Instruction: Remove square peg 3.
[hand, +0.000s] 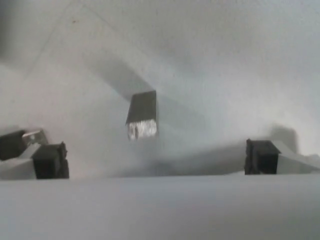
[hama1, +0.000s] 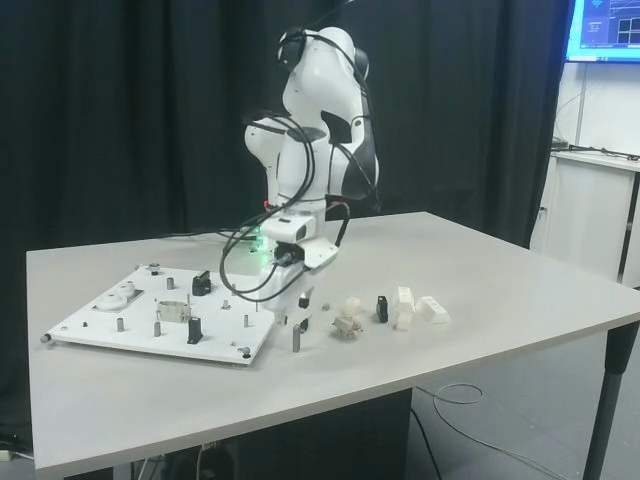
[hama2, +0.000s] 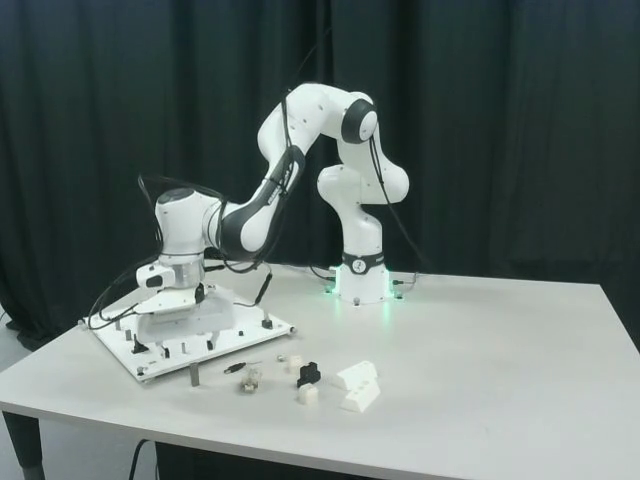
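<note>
Close to wrist lens: two black fingertips (hand: 50, 161) set wide apart, nothing between them, so pincer (hand: 155, 160) open. Midway past the tips, square peg (hand: 142, 116) standing upright on white board (hand: 210, 75), dark sides, bright grey top face, apart from both fingertips. Cannot tell from the frames whether that peg is number 3.

First room view: white arm (hama1: 318, 120) bent down over near right corner of white board (hama1: 160, 330), pincer (hama1: 300, 300) hovering low by board edge, black cables looped under wrist. Green light glowing behind wrist. Board flat on grey counter (hama1: 520, 290), carrying several small black and grey posts plus a white round part (hama1: 118, 296) at left end. Thin upright peg (hama1: 297, 340) just off board's right corner on counter. Right of board, loose parts in a row: small grey piece (hama1: 347, 326), black block (hama1: 381, 309), white blocks (hama1: 420, 308), all near each other, well apart from pincer.

Second room view: arm base (hama2: 362, 280) bolted at back of counter, green glow at its foot. Pincer (hama2: 172, 300) low over board (hama2: 250, 335). Loose white blocks (hama2: 358, 385) and black piece (hama2: 308, 374) on counter in front of board. Black curtain (hama2: 500, 120) behind everything.
</note>
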